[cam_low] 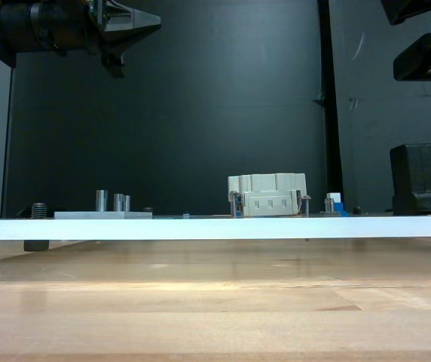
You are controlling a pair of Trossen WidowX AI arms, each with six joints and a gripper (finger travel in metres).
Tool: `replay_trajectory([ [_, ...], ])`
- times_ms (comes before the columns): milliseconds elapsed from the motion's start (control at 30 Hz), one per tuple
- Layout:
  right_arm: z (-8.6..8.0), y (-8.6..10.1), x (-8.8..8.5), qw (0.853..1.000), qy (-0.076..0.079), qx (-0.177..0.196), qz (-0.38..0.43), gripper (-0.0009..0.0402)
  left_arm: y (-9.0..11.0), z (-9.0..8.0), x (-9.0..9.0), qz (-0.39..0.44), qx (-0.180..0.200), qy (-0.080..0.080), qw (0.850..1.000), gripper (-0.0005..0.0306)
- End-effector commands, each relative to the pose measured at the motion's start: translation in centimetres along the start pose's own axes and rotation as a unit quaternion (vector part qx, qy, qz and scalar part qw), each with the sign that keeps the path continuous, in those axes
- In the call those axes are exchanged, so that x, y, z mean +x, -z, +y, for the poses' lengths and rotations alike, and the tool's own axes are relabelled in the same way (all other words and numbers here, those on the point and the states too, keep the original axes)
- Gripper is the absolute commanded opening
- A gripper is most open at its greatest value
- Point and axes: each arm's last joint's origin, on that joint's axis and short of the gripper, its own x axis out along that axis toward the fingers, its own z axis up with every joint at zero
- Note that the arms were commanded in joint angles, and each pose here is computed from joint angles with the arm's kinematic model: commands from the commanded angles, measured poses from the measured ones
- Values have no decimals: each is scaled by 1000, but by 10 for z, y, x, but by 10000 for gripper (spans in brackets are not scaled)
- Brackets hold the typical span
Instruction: Pick the 16mm bar and install on taskboard
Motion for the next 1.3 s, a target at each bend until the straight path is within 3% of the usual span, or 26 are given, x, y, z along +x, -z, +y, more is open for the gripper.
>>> replay_trajectory([
  [33, 0, 1, 2, 1000, 0, 1, 0, 29, 0, 0, 0, 0, 0, 0, 1000, 0],
  [1300, 0, 2, 13, 1000, -6, -10, -7, 29, 0, 0, 0, 0, 0, 0, 1000, 0],
])
